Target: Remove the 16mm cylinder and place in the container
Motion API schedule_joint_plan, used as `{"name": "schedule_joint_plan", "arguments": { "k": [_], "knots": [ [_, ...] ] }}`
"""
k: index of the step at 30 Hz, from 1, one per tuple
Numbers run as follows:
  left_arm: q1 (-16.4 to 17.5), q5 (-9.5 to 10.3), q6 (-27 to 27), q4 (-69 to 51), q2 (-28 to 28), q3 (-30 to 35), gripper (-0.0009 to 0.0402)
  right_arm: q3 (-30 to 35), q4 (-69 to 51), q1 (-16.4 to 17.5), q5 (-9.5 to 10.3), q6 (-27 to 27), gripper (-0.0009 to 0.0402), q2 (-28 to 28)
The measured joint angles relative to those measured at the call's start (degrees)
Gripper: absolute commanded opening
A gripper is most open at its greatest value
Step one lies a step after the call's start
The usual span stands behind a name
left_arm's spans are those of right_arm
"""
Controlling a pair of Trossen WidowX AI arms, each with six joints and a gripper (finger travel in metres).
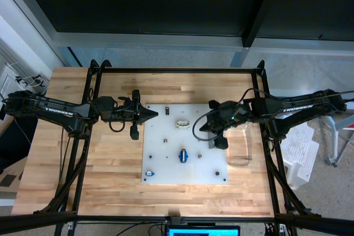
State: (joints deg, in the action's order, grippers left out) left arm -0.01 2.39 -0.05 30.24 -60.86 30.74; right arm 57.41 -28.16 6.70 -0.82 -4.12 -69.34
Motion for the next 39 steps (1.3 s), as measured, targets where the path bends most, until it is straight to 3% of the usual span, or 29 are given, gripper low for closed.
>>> {"name": "schedule_joint_plan", "arguments": {
  "k": [6,16,22,29,39],
  "knots": [
    [0.0,0.02,0.0,0.0,0.0,0.0,0.0000,5.7,-9.6,3.3,-1.14,-1.0,0.0018,-6.2],
    [0.0,0.00,0.0,0.0,0.0,0.0,0.0000,13.4,-19.2,5.2,-1.09,-7.9,0.0131,-15.7],
    [0.0,0.00,0.0,0.0,0.0,0.0,0.0000,16.9,-22.2,5.9,-1.14,-11.1,0.0177,-20.7],
    [0.0,0.02,0.0,0.0,0.0,0.0,0.0000,19.9,-23.9,7.0,-1.11,-16.6,0.0194,-25.1],
    [0.0,0.02,0.0,0.0,0.0,0.0,0.0000,20.2,-24.0,9.5,-1.64,-19.2,0.0194,-28.9]
  ]
}}
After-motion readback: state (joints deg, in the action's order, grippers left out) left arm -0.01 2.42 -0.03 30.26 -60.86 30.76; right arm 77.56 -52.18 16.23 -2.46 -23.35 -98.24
